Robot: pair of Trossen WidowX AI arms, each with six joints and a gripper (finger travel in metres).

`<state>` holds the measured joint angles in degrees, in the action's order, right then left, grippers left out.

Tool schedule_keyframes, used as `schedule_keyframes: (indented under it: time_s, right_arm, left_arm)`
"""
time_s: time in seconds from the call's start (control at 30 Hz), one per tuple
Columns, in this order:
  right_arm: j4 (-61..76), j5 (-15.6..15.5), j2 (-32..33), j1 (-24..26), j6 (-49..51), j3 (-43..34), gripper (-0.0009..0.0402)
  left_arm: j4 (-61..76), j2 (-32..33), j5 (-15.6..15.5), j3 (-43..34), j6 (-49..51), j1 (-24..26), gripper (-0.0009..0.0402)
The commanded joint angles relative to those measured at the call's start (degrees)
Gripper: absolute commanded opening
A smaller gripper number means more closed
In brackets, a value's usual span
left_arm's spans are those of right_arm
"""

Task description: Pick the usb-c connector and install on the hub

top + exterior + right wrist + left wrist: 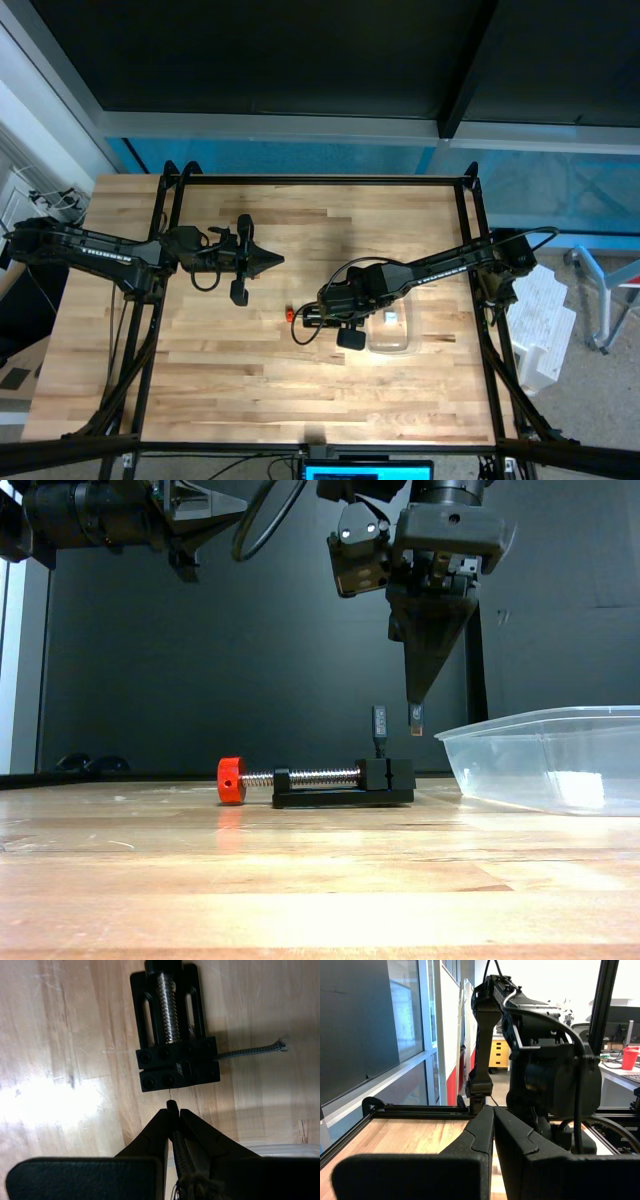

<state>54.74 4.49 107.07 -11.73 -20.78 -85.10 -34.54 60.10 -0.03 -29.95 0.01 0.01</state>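
My right gripper [415, 705] points straight down and is shut on the usb-c connector [415, 718], whose small metal tip [171, 1105] sticks out below the fingertips. The cable runs up between the fingers. The hub [379, 723] stands upright in a black vise [340, 780] with its port [187, 1068] facing up. The connector hangs just beside the hub, at about the height of its top, clear of the port. My left gripper [278, 260] is shut and holds nothing, high over the table's left half, far from the vise.
The vise has a red knob [231, 780] at its left end and a braided cable [250, 1051] trailing from it. A clear plastic tub [550, 765] sits on the table right of the vise, close under my right arm [430, 268].
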Motion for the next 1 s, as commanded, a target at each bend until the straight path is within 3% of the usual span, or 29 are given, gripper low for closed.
schedule_keyframes:
  time_s: [0.03, 0.57, 1.0]
  right_arm:
    - [-0.07, 0.04, 0.00, -0.04, 0.00, -0.02, 0.0000]
    - [0.46, -0.07, -0.96, 0.39, 2.29, -0.76, 0.0000]
    - [4.61, -0.04, -0.87, 2.36, 5.35, -5.70, 0.0000]
  left_arm:
    - [0.00, 0.02, 0.02, 0.00, 0.00, 0.00, 0.0000]
    - [0.00, 0.02, 0.02, 0.00, 0.00, -0.02, 0.0000]
    - [0.00, 0.02, 0.02, 0.00, 0.00, 0.00, 0.0000]
